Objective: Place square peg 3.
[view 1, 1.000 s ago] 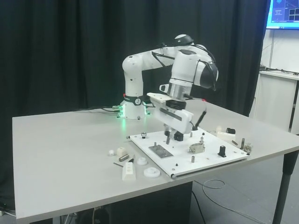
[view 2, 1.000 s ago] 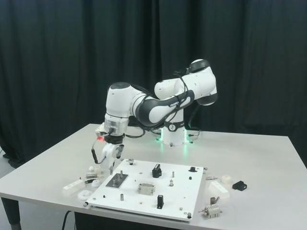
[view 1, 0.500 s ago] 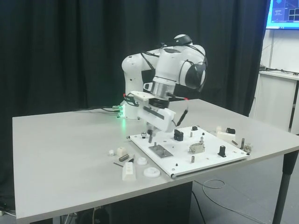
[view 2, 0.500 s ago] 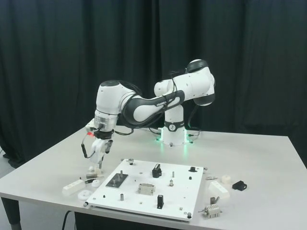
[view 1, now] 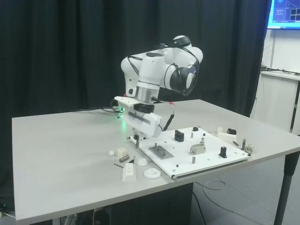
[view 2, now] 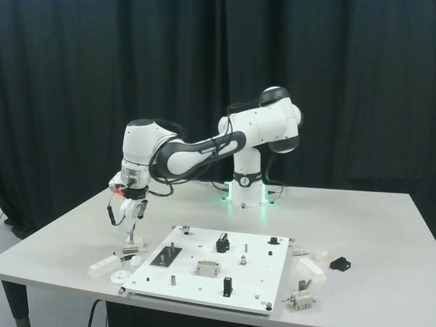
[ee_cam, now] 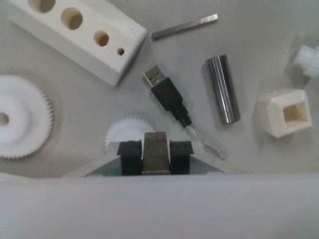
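White arm [view 2: 204, 146] reaching out from base, wrist pointing down past board's [view 2: 272, 269] edge, hovering over loose parts on grey table [view 1: 61, 150]. Gripper [ee_cam: 155, 155] hanging above small gear [ee_cam: 122, 133], fingers pinching square peg 3 [ee_cam: 155, 158], upright, clear of table. Block with holes [ee_cam: 84, 31], USB plug [ee_cam: 167, 94], steel cylinder [ee_cam: 223, 88] lying beneath.

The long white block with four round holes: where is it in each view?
Wrist view: long white block beside the large white gear.
First room view: on the grey table, block left of that gear.
Second room view: on the table, block left of the gear.
Shared landmark: the gear.
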